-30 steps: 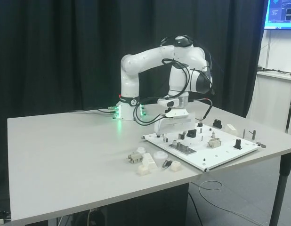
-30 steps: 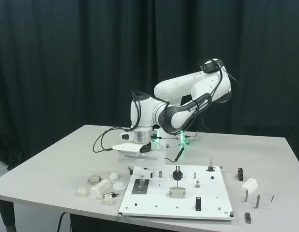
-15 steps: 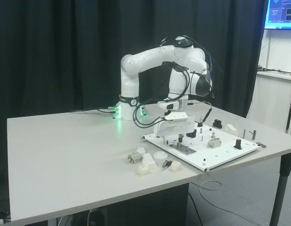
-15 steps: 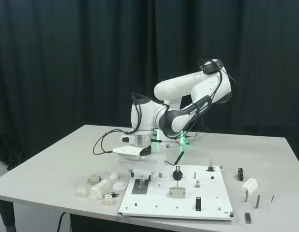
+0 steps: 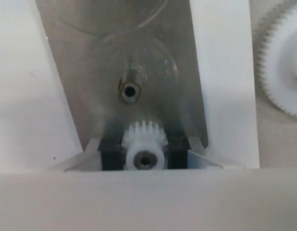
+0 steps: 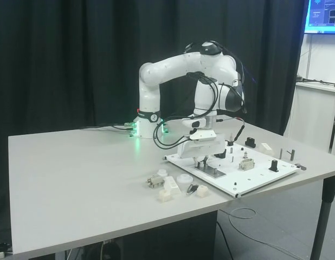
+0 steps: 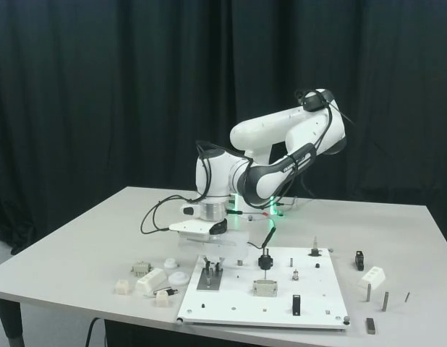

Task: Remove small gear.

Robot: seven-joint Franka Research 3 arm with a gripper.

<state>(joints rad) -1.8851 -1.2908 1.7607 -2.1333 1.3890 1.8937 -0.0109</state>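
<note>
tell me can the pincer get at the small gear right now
Probably yes. In the wrist view the small gear sits between the two black fingertips of the pincer, above the grey plate, with nothing in the way.

White assembly board (image 7: 310,307) lies on the grey table (image 7: 100,238); loose white blocks and gears (image 7: 155,278) cluster at its 9 o'clock; black curtain (image 7: 100,87) behind.

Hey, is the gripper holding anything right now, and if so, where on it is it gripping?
It holds the small gear: the black fingertips press against its toothed rim from two opposite sides, above the grey metal plate.
</note>
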